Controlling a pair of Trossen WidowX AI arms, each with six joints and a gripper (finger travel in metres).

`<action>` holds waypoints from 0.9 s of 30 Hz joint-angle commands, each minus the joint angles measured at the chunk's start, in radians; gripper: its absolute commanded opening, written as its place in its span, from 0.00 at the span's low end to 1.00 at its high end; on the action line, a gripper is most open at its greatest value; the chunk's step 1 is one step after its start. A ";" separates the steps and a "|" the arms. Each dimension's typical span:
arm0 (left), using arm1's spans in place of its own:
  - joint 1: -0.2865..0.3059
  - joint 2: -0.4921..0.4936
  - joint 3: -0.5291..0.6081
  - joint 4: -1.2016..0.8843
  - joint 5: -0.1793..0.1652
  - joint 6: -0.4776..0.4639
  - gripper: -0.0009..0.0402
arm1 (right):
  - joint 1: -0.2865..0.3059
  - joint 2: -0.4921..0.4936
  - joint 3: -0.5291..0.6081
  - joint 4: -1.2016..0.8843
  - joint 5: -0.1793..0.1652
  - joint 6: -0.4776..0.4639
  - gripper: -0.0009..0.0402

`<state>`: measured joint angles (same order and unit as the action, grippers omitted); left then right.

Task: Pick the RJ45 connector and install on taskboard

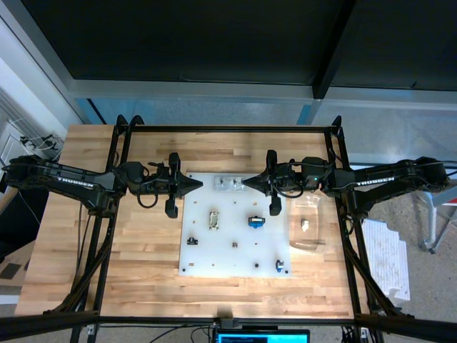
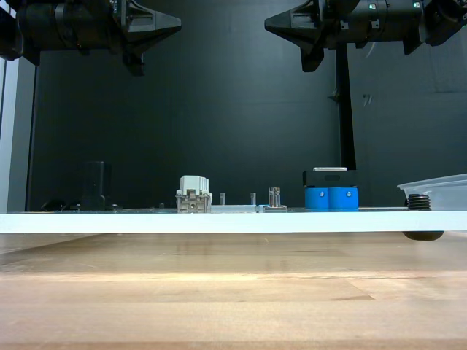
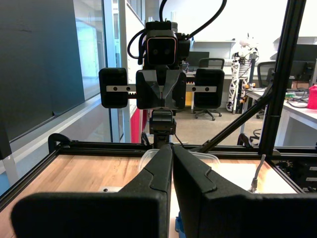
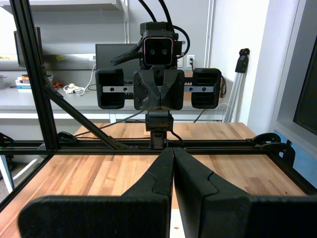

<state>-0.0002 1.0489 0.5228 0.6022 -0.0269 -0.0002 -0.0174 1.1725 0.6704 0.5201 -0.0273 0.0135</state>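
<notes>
Grippers x2, both closed tight, empty: left gripper (image 1: 198, 184), right gripper (image 1: 246, 183) over far edge of 1 taskboard (image 1: 221, 259).

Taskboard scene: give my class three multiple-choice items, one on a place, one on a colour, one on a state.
1. The clear tray lies: A left of the taskboard; B right of it; C on it.
2. The fitting near the taskboard's middle is: A blue; B red; C green.
3. The left gripper and right gripper are: A open, resting on the taskboard; B shut, high over its far edge; C holding the tray.
Key: 1 B, the tray sits off the taskboard's right edge. 2 A, its body shows blue. 3 B, both finger pairs meet, tips facing each other.
</notes>
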 commanded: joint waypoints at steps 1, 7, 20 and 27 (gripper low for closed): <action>0.000 0.000 0.000 0.000 0.000 0.000 0.02 | 0.000 0.000 0.000 0.000 0.000 0.000 0.02; 0.000 0.000 0.000 0.000 0.000 0.000 0.02 | 0.000 0.000 0.000 0.000 0.000 0.000 0.02; 0.000 0.000 0.000 0.000 0.000 0.000 0.02 | 0.000 0.000 0.000 0.000 0.000 0.000 0.02; 0.000 0.000 0.000 0.000 0.000 0.000 0.02 | 0.000 0.000 0.000 0.000 0.000 0.000 0.02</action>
<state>-0.0002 1.0489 0.5224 0.6022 -0.0273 -0.0002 -0.0170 1.1725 0.6704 0.5201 -0.0273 0.0135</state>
